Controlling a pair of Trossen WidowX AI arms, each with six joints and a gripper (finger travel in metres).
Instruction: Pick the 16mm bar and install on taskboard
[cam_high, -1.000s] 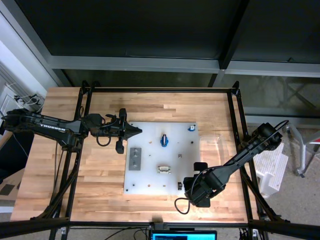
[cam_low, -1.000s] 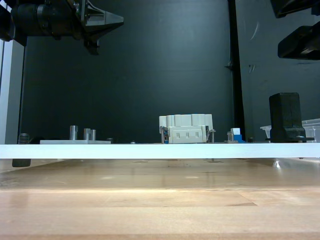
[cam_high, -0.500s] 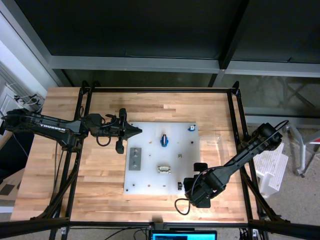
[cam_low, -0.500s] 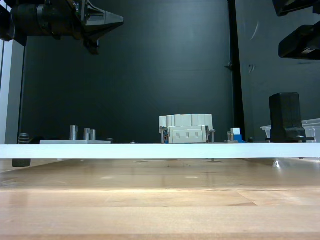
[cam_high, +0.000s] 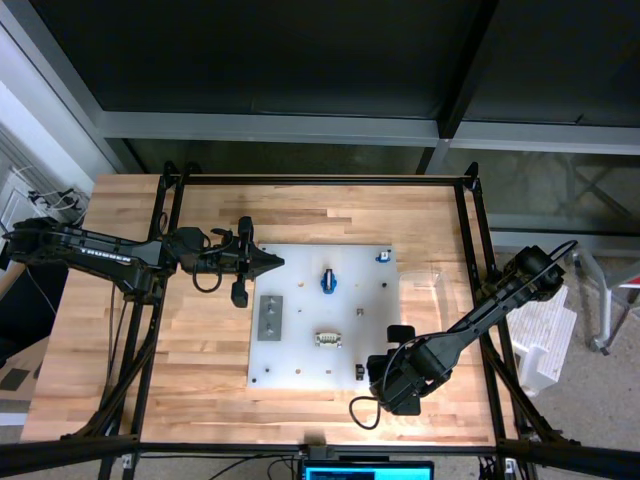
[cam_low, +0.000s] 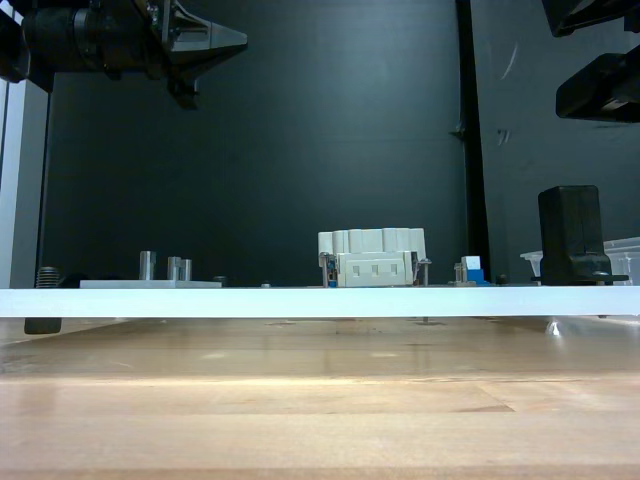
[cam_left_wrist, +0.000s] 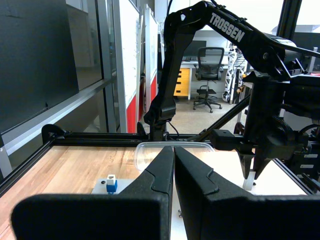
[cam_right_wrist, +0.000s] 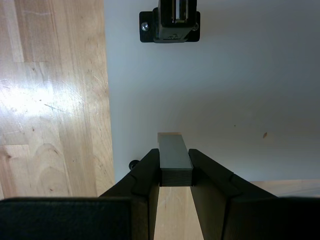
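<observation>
My right gripper (cam_right_wrist: 175, 167) is shut on the 16mm bar (cam_right_wrist: 175, 159), a short grey piece clamped between its fingers. It hangs above the near right corner of the white taskboard (cam_right_wrist: 225, 90), a little way from the black connector (cam_right_wrist: 170, 22). From above, the right gripper (cam_high: 390, 368) sits under its own wrist, which hides the bar. My left gripper (cam_high: 275, 262) is shut and holds nothing, hovering high over the taskboard's (cam_high: 300, 360) far left edge. It also shows in the low view (cam_low: 240, 40) and from its own wrist (cam_left_wrist: 174, 150).
On the board stand a grey block (cam_high: 270, 316) with pegs, a blue knob (cam_high: 328, 281), a white connector (cam_high: 327, 341) and a black connector (cam_low: 572, 235). A clear tray (cam_high: 430, 285) lies just right of the board. Black frame posts run along both table sides.
</observation>
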